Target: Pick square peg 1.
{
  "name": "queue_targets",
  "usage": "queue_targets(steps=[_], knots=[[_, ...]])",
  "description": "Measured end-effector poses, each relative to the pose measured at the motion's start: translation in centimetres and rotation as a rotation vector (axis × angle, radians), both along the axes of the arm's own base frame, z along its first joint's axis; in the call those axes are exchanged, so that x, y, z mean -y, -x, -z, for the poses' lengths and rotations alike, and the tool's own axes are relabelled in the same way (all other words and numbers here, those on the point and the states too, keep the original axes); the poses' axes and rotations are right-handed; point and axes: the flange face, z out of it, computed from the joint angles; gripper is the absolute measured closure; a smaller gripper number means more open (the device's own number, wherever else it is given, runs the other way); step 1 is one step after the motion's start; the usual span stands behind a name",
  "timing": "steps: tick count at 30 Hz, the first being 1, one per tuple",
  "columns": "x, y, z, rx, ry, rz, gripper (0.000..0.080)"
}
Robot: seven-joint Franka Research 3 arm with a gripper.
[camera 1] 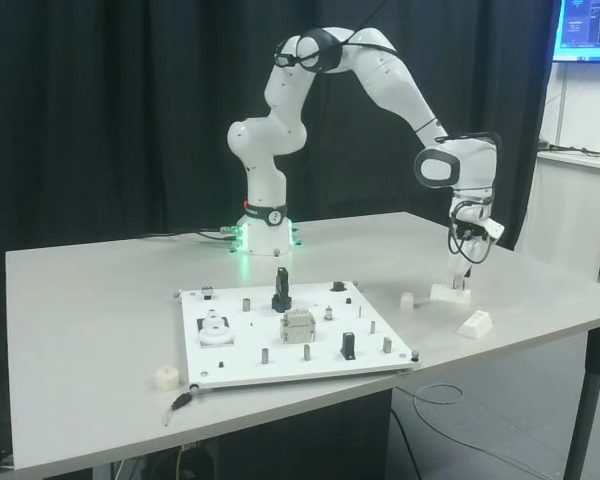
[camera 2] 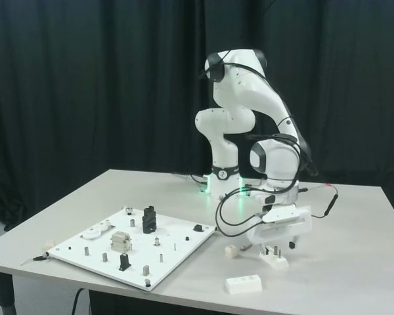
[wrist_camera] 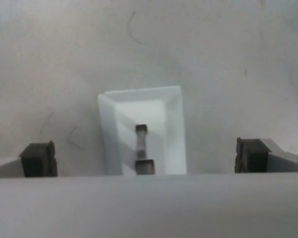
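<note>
claw (wrist_camera: 145, 158) hangs wide open, holding nothing, its fingertips (wrist_camera: 38, 159) either side of a white holder (wrist_camera: 141, 131) on the grey bench (wrist_camera: 198, 59); square peg 1 (wrist_camera: 142, 148) stands upright in that holder.

Two room views across one table (camera 1: 100, 300) — wrist view straight down, close.

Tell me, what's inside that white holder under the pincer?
A small grey peg stands in the white holder, between the open pincer fingers. The holder's near end is covered by the wrist.
</note>
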Motion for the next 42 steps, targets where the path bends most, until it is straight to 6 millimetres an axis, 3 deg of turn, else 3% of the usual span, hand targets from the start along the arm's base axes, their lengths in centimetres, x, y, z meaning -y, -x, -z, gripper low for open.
queue_targets(steps=[10, 11, 19, 20, 25, 26, 31, 32, 42], knots=[[-0.9, 0.4, 1.0, -0.013, 0.004, -0.015, 0.0003], [-1.0, 0.4, 1.1, -0.014, 0.004, -0.016, 0.0124], [-1.1, 0.4, 1.3, -0.016, 0.006, -0.019, 0.0124], [-1.2, 0.4, 1.4, -0.016, 0.007, -0.020, 0.0436], [-1.2, 0.4, 1.4, -0.015, 0.007, -0.020, 0.0436], [-1.2, 0.4, 1.4, -0.015, 0.007, -0.020, 0.0600], [-1.2, 0.3, 1.4, -0.014, 0.007, -0.018, 0.0600], [-1.2, 0.2, 1.4, -0.013, 0.007, -0.017, 0.0752], [-1.2, -0.6, 0.5, 0.003, 0.002, 0.001, 0.0768]])
